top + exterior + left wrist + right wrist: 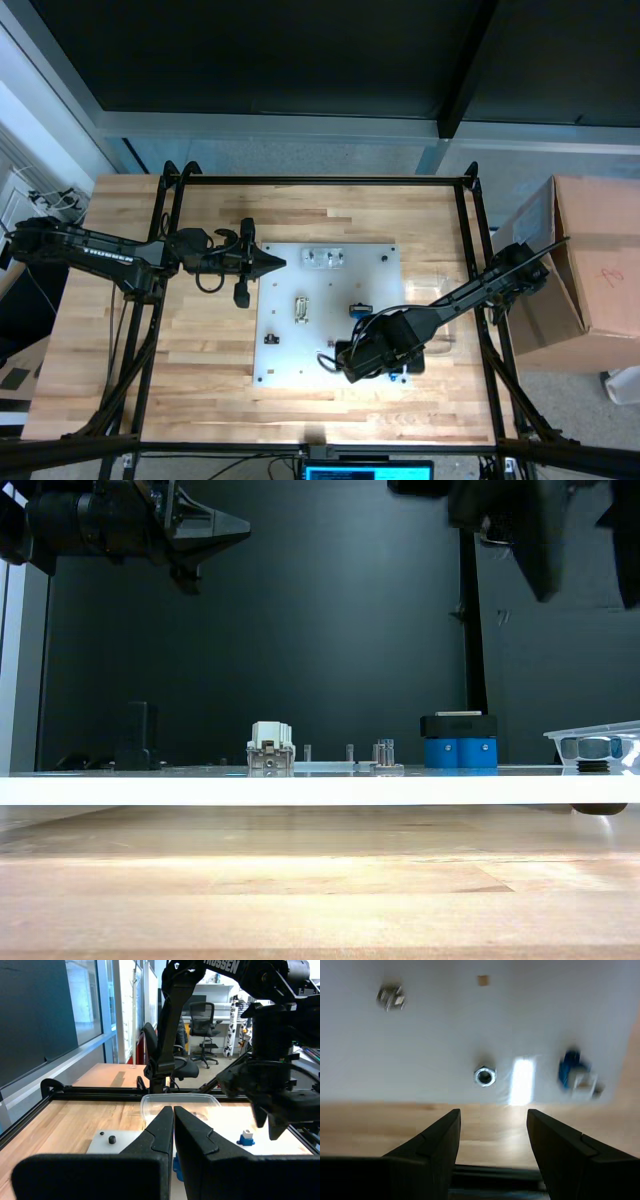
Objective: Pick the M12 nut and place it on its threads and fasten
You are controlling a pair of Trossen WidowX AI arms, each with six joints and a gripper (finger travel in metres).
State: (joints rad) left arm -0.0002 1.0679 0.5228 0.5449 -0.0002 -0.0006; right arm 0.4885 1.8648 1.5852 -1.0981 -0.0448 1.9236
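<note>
The right claw (492,1112) is released, its two fingers (437,1140) spread wide apart and holding nothing. It hangs high over the near right part of the white board (300,360), pointing straight down. The nut (484,1076) shows directly below the gap between the fingers, clear of both.

The nut sits on its stud (597,765). From table height it rests level on top of the black ribs, and a short band of those ribs is showing beneath it, so it is not run fully down. From that level view it seems to lie inside the clear tray (590,731), but the right wrist view shows it on the white board. From above, the right claw and arm cover the spot.

The left claw (173,1110) is clenched on nothing, its fingers pressed flat together. It hovers well above the table (200,400), at the board's far left corner, pointing toward the right edge.

Mid-board stand a blue block (458,752) with a black top and a small white connector (271,748), both well apart from the nut.
</note>
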